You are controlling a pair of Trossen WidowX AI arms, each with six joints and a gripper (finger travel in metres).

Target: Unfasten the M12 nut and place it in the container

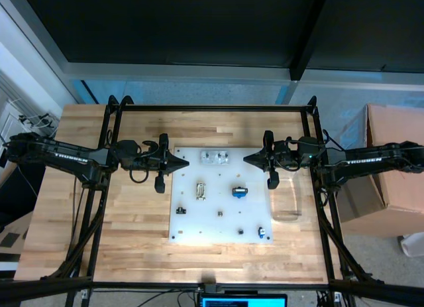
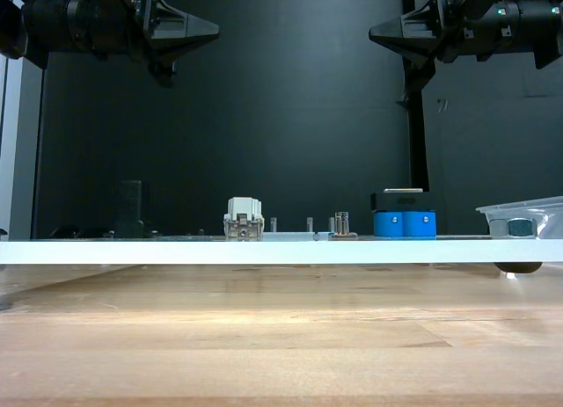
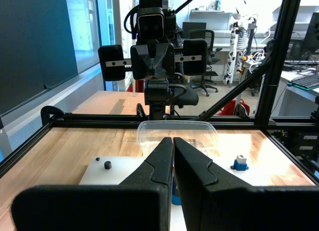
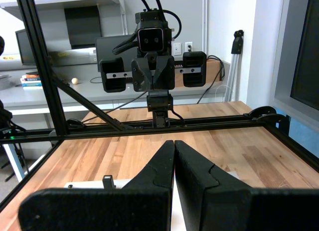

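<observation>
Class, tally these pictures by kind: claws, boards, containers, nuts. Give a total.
Board: 1.
Container: 1, right of the board.
Claws: 2, left claw above the board's far left, right claw above its far right, both shut.
Nut: 1, at the board's near right edge, outside the container; whether on its stud, cannot tell.
Total: 5.
</observation>
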